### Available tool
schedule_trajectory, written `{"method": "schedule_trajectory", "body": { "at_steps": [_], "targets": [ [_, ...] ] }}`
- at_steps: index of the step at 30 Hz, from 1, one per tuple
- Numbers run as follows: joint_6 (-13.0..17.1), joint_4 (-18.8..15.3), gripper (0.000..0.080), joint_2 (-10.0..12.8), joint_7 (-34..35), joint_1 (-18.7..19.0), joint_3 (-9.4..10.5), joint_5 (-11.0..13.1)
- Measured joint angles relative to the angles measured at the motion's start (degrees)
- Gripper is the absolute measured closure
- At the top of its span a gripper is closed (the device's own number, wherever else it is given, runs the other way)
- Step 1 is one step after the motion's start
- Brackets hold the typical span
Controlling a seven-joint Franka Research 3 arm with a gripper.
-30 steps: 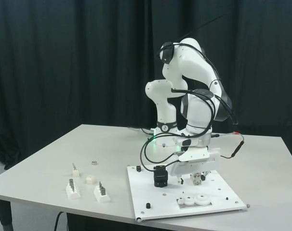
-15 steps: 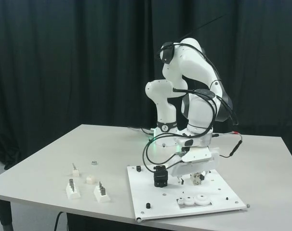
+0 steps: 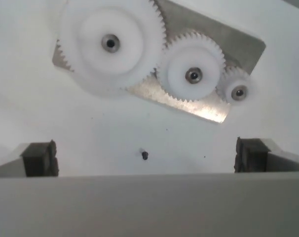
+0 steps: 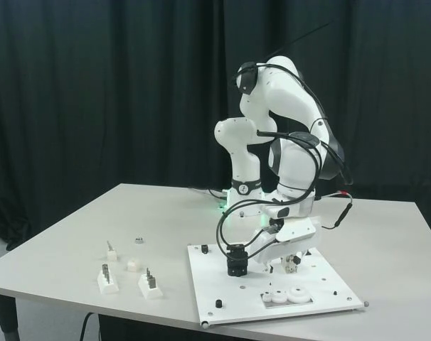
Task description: Pick Ethernet.
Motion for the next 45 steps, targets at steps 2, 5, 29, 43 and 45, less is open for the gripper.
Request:
{"method": "schedule_trajectory", "body": {
  "at_steps": [2, 5, 29, 43, 45],
  "targets": [
    [-0.22, 0.01, 0.0003, 0.00, 0.14, -0.01, 0.00, 0.00],
    [-0.40, 0.02, 0.0003, 0.00, 0.78, -0.05, 0.00, 0.00],
    [-0.60, 0.35, 0.0003, -0.02, 4.89, -0.54, -0.14, 0.01],
    [-1.49, 1.44, 0.0003, -0.07, 5.03, -1.08, -1.70, 0.01],
    [-1.64, 1.64, 0.0003, -0.07, 5.21, -1.20, -2.08, 0.01]
  ]
}}
